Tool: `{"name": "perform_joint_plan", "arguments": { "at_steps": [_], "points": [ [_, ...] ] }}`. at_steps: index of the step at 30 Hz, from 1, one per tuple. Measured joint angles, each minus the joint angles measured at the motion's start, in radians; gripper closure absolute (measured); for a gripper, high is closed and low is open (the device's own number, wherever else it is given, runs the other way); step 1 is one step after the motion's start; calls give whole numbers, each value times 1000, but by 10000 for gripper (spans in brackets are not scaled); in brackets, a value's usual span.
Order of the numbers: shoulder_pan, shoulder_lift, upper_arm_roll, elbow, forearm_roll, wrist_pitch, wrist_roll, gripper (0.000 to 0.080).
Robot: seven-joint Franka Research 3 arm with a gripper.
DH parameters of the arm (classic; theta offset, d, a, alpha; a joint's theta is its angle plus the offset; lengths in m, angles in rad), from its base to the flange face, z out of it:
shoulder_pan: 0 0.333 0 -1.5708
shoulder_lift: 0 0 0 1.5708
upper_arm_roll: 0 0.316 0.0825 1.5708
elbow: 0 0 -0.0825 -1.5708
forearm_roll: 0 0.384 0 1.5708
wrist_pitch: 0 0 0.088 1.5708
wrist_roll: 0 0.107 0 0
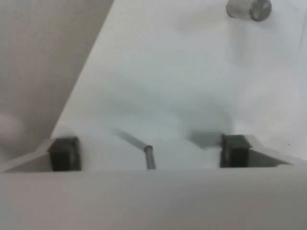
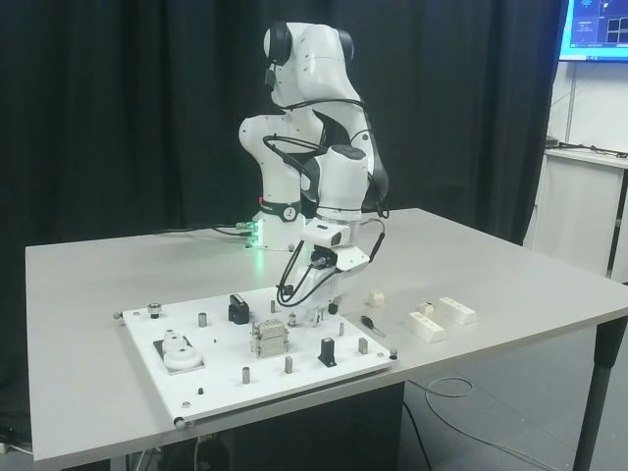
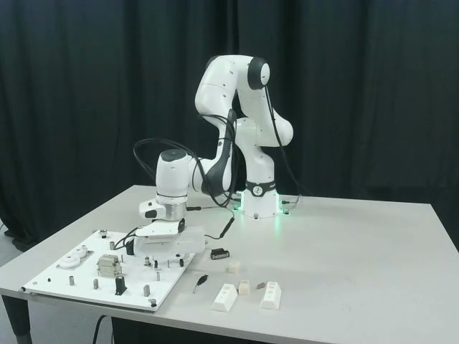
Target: Remove round peg 1.
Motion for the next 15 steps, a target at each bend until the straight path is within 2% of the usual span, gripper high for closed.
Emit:
{"name": "perform_joint_plan", "arguments": {
  "at_steps": [8,9,14,15],
  "points": [
    [0,6,-7,23,0,-35,-34,104],
    [0,6,-7,26,0,-38,-37,424],
    [1,7,-7,37,0,-52,-43,424],
    [2,7,-6,37,0,-57,-44,626]
  ]
}}
